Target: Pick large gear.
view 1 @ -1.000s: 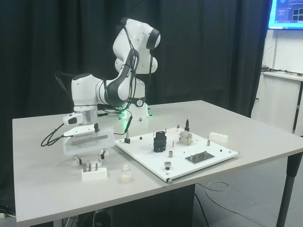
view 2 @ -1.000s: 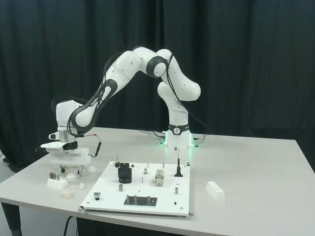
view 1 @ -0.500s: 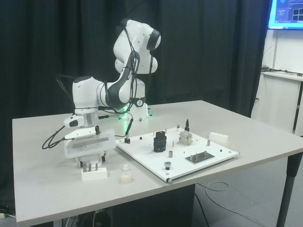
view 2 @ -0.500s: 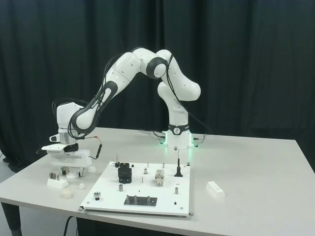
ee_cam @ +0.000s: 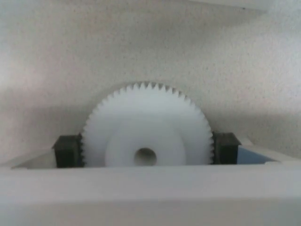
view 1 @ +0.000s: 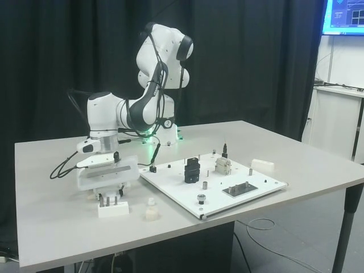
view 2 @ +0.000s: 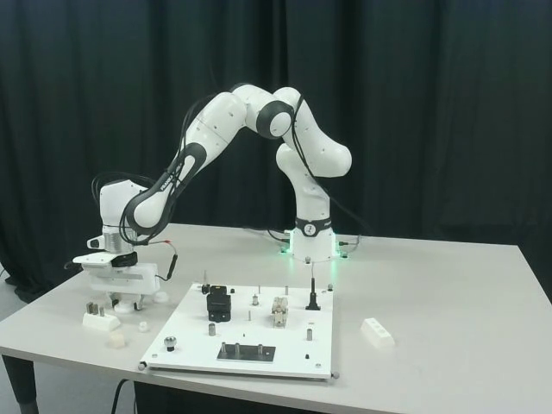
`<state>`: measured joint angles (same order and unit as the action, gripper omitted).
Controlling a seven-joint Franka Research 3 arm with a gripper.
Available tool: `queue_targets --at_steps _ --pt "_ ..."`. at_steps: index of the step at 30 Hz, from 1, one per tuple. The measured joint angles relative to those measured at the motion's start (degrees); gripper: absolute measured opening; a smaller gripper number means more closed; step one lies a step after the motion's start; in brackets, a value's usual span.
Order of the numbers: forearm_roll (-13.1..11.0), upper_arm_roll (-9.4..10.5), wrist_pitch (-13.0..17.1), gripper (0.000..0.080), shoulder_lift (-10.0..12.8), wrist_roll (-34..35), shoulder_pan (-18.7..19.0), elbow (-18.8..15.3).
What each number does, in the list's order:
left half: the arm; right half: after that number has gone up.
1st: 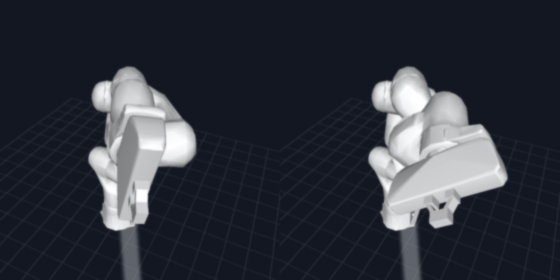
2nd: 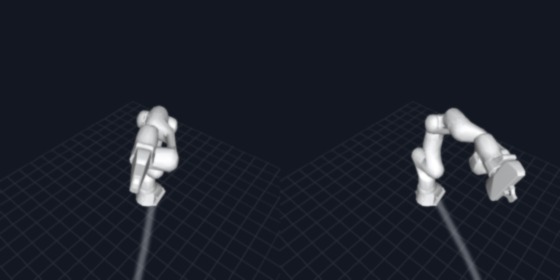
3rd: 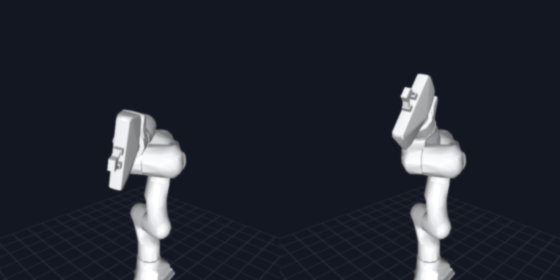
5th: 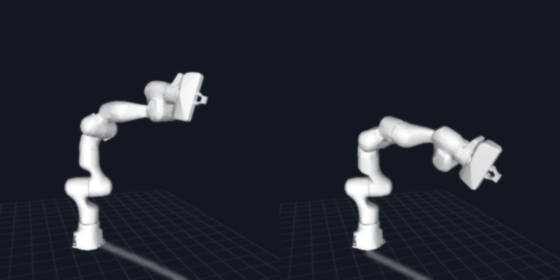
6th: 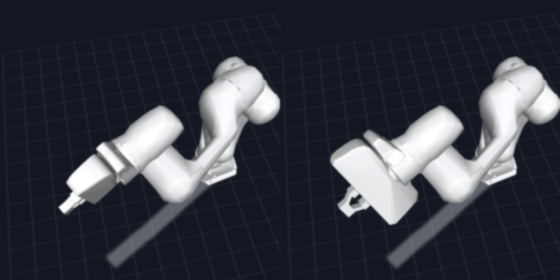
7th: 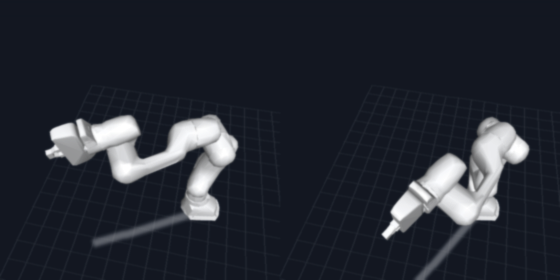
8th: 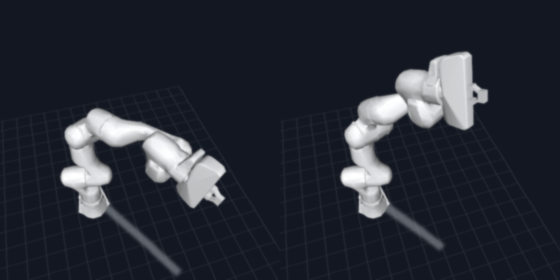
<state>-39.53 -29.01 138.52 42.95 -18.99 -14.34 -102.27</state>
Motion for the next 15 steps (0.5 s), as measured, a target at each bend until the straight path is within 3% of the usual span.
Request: queue_targets --at_steps 15 --pt "0.16 -1.19 0.49 0.0596 -0.55 0.64 0.61 -0.03"
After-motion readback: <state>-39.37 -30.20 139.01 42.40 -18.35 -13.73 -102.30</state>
